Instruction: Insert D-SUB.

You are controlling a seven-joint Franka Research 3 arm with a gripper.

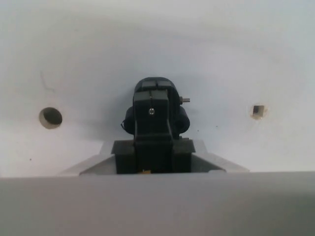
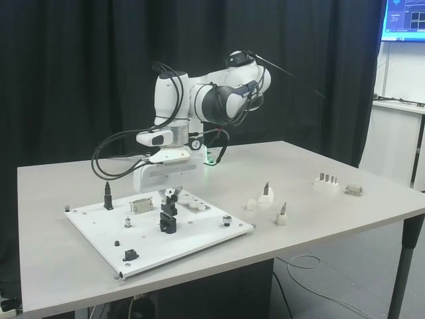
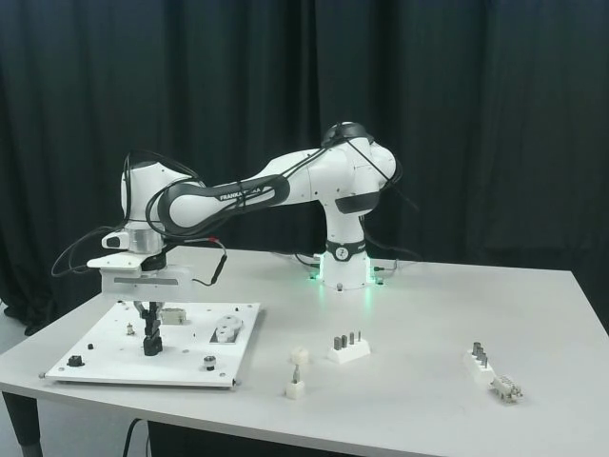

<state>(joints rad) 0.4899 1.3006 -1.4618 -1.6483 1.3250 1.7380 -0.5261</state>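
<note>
Grey desk (image 2: 332,212) carries the white board (image 2: 199,240), over which the white arm (image 3: 276,186) reaches. The gripper (image 2: 169,202) stands low over the board's middle, jaws narrow and clamped on a black D-SUB connector (image 1: 155,110) — held upright, its lower end at or just above the board. Seating cannot be confirmed from any view. Judgement: pick-up done, alignment close; final press and release remain.
</note>
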